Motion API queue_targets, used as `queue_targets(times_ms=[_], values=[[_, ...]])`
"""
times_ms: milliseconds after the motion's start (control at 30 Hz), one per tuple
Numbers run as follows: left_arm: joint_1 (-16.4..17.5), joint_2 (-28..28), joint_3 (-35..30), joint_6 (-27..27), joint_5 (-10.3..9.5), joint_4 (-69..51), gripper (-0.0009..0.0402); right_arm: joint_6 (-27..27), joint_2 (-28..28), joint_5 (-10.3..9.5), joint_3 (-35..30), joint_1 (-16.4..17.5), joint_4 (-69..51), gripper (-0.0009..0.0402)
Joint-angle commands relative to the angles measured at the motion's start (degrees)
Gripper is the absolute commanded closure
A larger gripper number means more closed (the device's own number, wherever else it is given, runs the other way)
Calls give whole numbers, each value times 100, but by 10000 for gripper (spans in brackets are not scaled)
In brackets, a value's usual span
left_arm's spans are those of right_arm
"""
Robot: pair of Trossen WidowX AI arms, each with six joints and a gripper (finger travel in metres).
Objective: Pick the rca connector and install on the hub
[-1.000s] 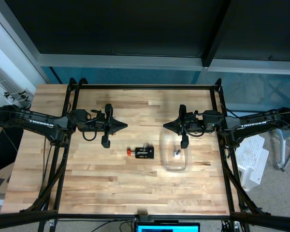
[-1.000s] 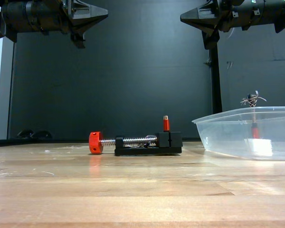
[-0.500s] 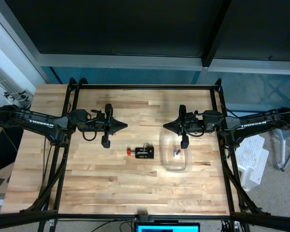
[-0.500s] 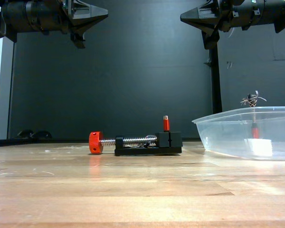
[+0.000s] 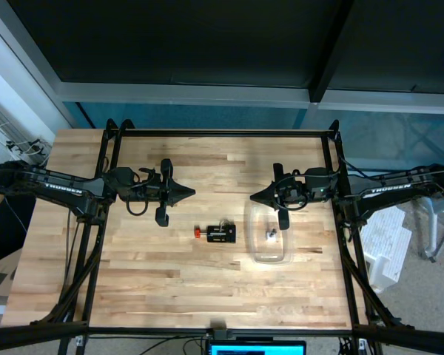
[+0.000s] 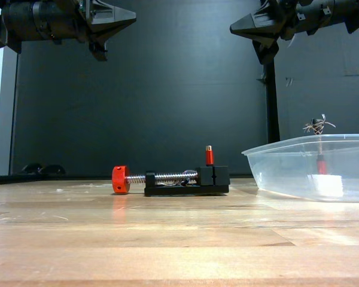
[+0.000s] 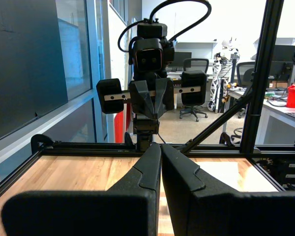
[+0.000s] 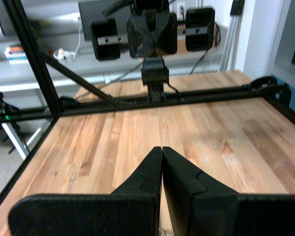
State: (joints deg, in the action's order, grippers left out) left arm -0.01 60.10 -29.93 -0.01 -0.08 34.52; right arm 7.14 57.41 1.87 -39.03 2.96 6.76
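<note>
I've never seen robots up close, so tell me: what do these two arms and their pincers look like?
Both arms are black with white TROSSEN lettering and looping black cables. The left gripper, left of the hub, and the right gripper, near the clear tray, end in tapered black fingers pressed together.

Closed right tool [image 8: 161,149] over table [image 8: 236,132] faces left tool [image 8: 148,30].

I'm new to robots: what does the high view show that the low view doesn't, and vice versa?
Only high: the whole table and a screen at its near edge. Only low: the red pin standing upright on the hub. Both: hub, tray, left pincer and right pincer, shut, hanging above the table, the left one left of the hub, the right by the tray.
</note>
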Motion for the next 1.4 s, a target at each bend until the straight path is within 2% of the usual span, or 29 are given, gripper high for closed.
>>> queue_targets(times_ms=[33,267,700,1133,1400], values=[[0,0,-2,-2,2,2,393,-13,9,0,-240,7,-654,393],[0,0,-2,0,2,2,393,-7,9,-33,-772,79,-2201,393],[0,2,-2,0,2,2,393,160,227,-42,-1620,527,-4572,393],[0,2,-2,-2,2,2,393,717,313,-39,-1773,839,-5482,393],[0,2,-2,0,2,2,393,804,313,-39,-1773,1008,-5862,393]])
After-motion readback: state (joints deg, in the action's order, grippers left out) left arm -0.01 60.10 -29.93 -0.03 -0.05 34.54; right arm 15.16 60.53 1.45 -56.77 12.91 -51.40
